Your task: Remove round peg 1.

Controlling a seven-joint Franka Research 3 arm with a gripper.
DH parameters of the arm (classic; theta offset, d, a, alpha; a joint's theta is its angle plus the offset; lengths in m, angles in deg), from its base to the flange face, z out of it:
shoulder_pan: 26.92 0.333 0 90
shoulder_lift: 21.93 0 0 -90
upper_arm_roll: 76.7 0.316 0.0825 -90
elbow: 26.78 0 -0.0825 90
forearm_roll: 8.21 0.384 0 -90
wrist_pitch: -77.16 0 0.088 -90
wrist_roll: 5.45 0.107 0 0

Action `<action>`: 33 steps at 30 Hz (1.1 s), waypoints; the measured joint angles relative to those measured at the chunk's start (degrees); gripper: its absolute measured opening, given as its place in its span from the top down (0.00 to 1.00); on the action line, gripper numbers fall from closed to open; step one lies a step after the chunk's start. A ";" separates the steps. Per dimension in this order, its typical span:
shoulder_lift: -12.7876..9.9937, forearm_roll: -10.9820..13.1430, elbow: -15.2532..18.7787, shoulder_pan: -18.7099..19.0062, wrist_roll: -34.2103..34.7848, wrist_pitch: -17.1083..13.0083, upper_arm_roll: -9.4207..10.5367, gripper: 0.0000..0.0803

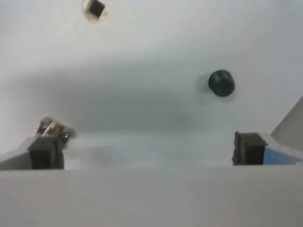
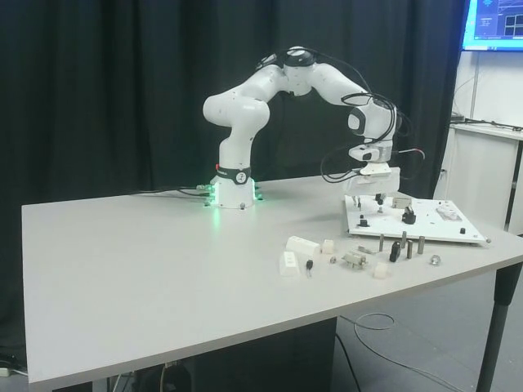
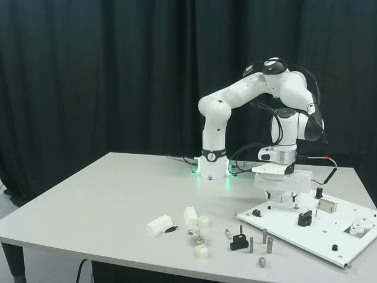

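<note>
in the wrist view the white gripper (image 1: 147, 149) is cut off by its own pale housing, so only the two black fingertip pads (image 1: 46, 152) show, standing wide apart with nothing between them. a small shiny metal fitting (image 1: 53, 128) sits just beside one pad; what it is cannot be told. both room views hide the fingers behind the gripper's white body (image 2: 372, 181), and the parts on the board are too small there to sort by kind.

the dark round-topped peg (image 1: 221, 83) stands upright in the flat white assembly board (image 1: 151, 56), apart from both pads and nearer the pad opposite the metal fitting. its top is a smooth matt dome, circular in outline, throwing a faint shadow on the board. whether it is peg 1 cannot be told. farther across the board from the gripper, a black square-headed piece (image 1: 96, 8) sits in a pale round socket, partly cut by the picture's edge.

the board (image 3: 330, 233) is a thin rigid white plate lying on the grey table (image 3: 106, 194), with the gripper (image 3: 283, 180) hovering low over its end nearest the white robot arm's base (image 3: 214, 168). beside the board, loose on the table, lie white blocks (image 3: 160, 224) and short dark upright pins (image 3: 266, 241).
</note>
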 joint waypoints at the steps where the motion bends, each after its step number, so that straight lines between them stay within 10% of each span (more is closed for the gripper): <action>1: 0.00 0.06 0.06 0.09 0.17 -0.03 0.03 0.00; 33: 3.94 -2.00 2.45 1.78 -0.02 0.01 0.89 0.00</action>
